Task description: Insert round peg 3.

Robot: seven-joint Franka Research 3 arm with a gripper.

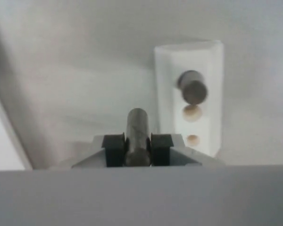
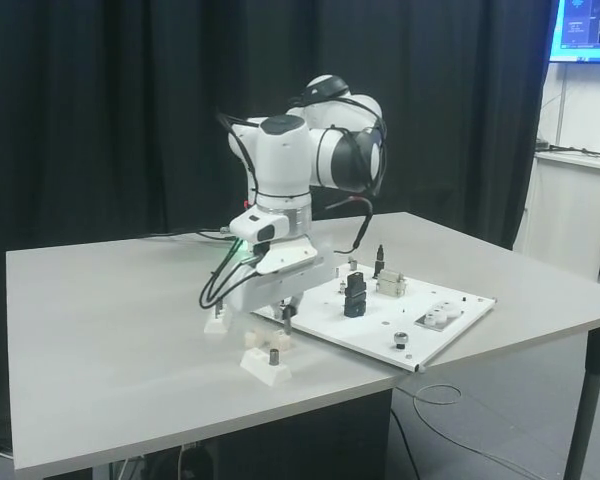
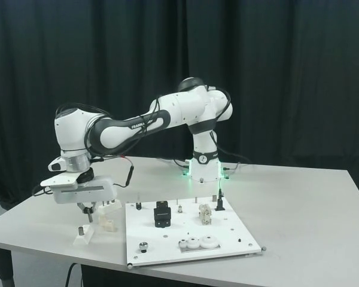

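Note:
In the wrist view my gripper point(image 1: 137, 151) is shut on a grey round peg point(image 1: 137, 123), which stands upright between the black pads point(image 1: 114, 149). Just beside it on the table lies a small white peg block point(image 1: 205, 66). One of its holes holds a grey peg point(image 1: 193, 89); two smaller holes point(image 1: 192, 113) are empty. In the first room view the gripper point(image 2: 285, 316) hangs just above and behind this block point(image 2: 265, 362). The second room view shows the gripper point(image 3: 88, 213) a little above the block point(image 3: 82, 237).
A second white block point(image 2: 217, 323) point(image 3: 106, 222) with pegs stands close by. The white task board point(image 2: 435, 345) point(image 3: 167, 248) carries a black part point(image 2: 355, 295), connectors and white gears point(image 3: 198, 243). The table's front edge point(image 2: 230, 415) is near the blocks.

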